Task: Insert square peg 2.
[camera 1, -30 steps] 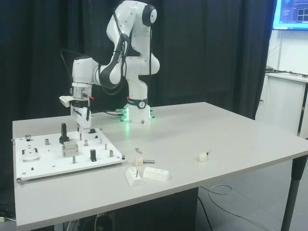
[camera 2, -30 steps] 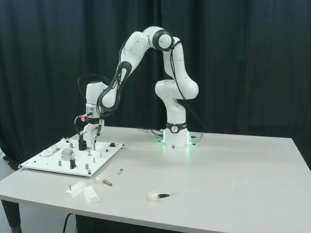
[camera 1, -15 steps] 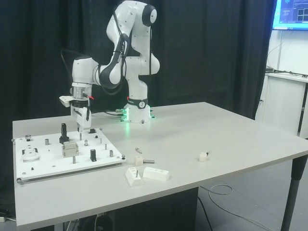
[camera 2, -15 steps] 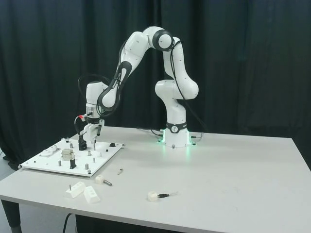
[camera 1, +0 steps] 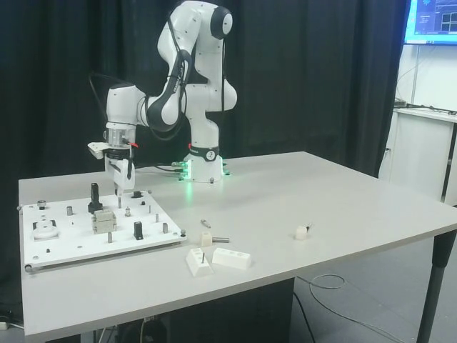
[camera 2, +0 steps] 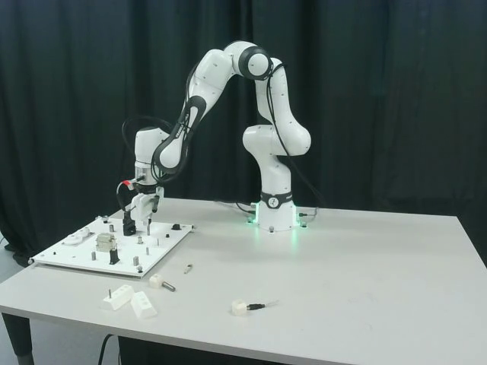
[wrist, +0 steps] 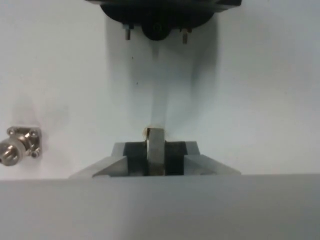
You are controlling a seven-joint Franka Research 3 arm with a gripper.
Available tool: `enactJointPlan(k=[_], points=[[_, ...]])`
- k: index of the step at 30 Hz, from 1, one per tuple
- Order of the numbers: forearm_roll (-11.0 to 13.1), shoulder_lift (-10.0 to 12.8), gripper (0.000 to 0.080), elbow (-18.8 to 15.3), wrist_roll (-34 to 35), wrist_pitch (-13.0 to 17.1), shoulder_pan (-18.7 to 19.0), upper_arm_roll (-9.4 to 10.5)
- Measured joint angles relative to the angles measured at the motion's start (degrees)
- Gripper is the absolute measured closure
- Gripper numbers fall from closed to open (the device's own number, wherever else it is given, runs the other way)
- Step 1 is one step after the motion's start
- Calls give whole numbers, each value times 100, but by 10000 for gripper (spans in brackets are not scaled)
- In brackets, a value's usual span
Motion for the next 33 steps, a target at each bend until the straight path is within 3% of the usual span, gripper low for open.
enactJointPlan(k=[33], points=[[0, 5, 736, 1, 0, 34, 0, 27]])
